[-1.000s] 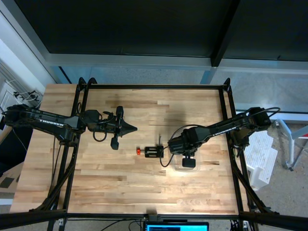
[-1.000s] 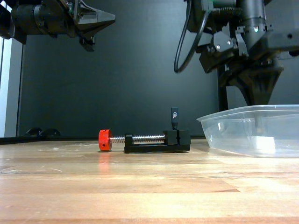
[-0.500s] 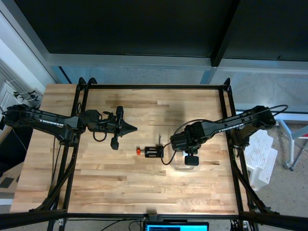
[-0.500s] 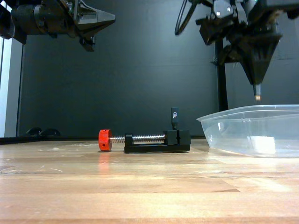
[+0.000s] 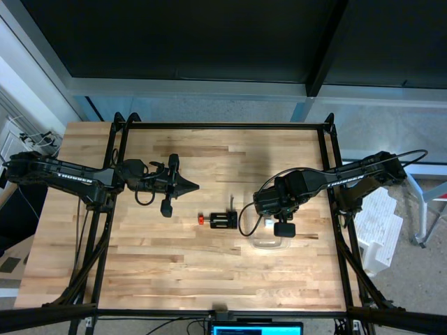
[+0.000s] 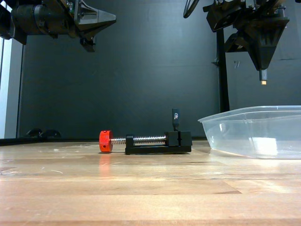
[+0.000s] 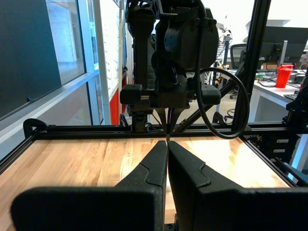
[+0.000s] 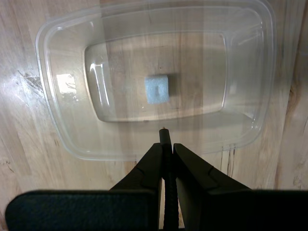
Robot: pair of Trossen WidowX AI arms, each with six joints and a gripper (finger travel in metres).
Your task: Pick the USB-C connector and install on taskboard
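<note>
The taskboard [image 5: 222, 221], a small black block [image 6: 159, 142] with an orange-red knob [image 6: 106, 141] on a screw, lies on the table left of the tray. A short black post [image 6: 175, 118] stands upright on it. My right gripper [image 6: 262, 69] hangs high above the clear tray, shut on the USB-C connector [image 6: 263, 78]. The right wrist view has the thin black connector [image 8: 165, 137] sticking out past the fingertips of that gripper [image 8: 166, 147], pointing down at the tray. My left gripper [image 5: 193, 186] is shut and holds nothing, parked high at the left [image 6: 112, 19], well away from the taskboard.
A clear plastic tray [image 6: 225, 133] sits right of the taskboard, under the right gripper; its rim [image 8: 48, 96] encloses a small blue foam square [image 8: 157, 89]. The black frame rail [image 7: 96, 129] borders the wooden table's far side.
The right gripper has risen out of the tray with the connector in its fingers and drifted slightly right. The left arm and the taskboard have not moved.
</note>
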